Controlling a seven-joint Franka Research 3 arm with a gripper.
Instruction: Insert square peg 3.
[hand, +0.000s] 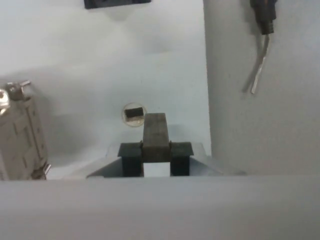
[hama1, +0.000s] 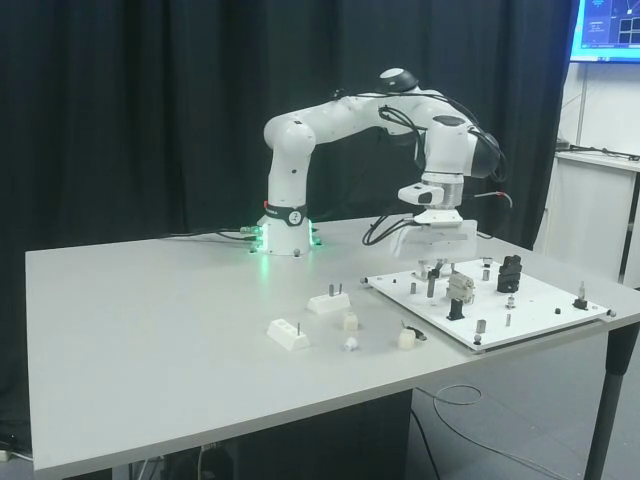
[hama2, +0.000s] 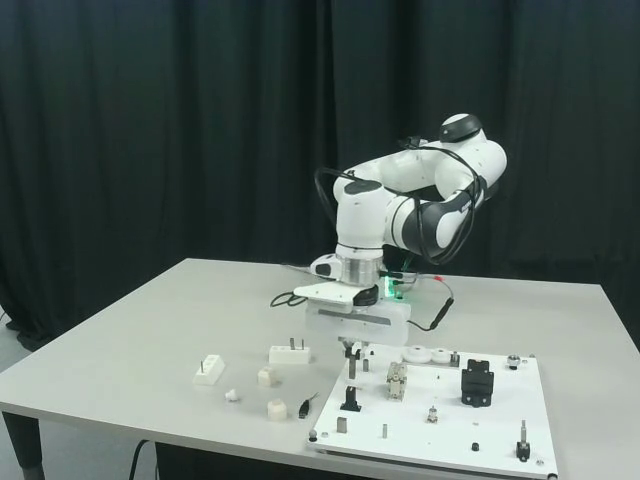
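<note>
I see my gripper (hand: 155, 159) clamped on the square peg (hand: 154, 131), long axis vertical, pointing down at the white board (hama2: 500, 425).

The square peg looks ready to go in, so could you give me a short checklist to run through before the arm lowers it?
1. Peg held: the gripper is shut on the square peg. Ok.
2. Peg attitude: it sits straight between the fingers in the wrist view. Ok.
3. Alignment: the round socket lies off to one side of the peg tip, not under it. Not ok.
4. Height: both room views show the gripper above the white board. Ok.
5. Neighbours: a grey connector block stands on the board, apart from the peg. Ok.
6. Fit of peg to socket: cannot tell.
</note>
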